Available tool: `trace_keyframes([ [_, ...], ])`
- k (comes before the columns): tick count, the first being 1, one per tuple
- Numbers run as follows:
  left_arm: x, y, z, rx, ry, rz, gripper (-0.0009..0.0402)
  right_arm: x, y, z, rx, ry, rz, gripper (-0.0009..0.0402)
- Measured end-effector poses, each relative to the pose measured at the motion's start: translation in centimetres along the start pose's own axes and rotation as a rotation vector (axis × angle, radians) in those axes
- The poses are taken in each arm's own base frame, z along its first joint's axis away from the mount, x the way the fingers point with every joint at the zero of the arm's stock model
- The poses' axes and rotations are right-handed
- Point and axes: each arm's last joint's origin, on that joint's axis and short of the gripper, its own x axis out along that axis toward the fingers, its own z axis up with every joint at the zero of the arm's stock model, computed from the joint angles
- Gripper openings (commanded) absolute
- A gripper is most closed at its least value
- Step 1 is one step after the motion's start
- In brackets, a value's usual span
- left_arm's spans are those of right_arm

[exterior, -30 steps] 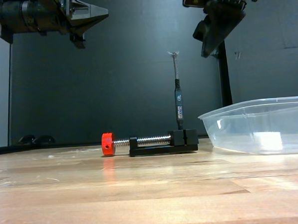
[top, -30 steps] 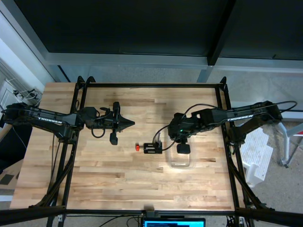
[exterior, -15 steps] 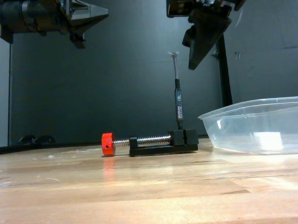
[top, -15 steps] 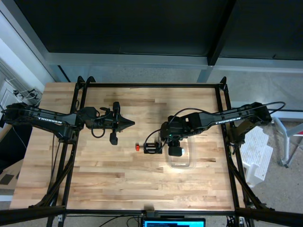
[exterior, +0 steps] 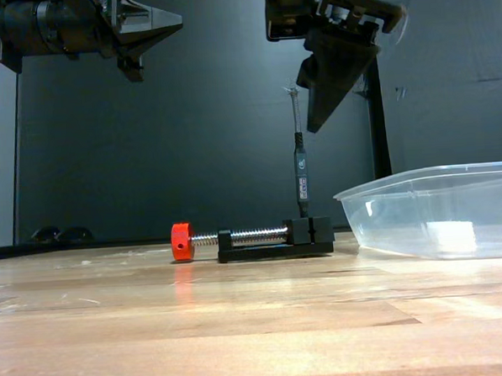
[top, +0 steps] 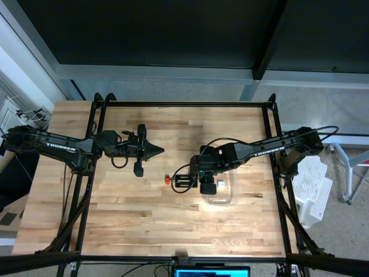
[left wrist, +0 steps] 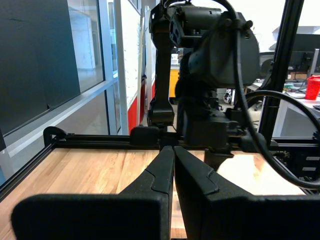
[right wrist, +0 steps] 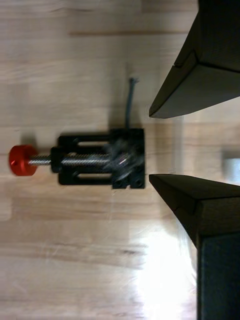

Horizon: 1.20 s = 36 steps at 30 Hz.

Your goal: Remove the USB-C connector from taskboard and place in the container

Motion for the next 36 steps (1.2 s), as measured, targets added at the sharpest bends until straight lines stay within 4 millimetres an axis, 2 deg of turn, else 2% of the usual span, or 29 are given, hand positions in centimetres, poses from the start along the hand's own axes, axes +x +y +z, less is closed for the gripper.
trace_keyframes([
  [20,0.0,0.0,0.0,0.0,0.0,0.0,0.0,3.4,0.5,0.6,-0.01,0.018,-0.003,0.0153],
  [31,0.0,0.0,0.0,0.0,0.0,0.0,0.0,3.6,0.5,0.5,-0.013,0.019,-0.003,0.0152],
  [36,0.0,0.0,0.0,0.0,0.0,0.0,0.0,3.9,0.4,0.3,-0.011,0.017,-0.003,0.0128],
])
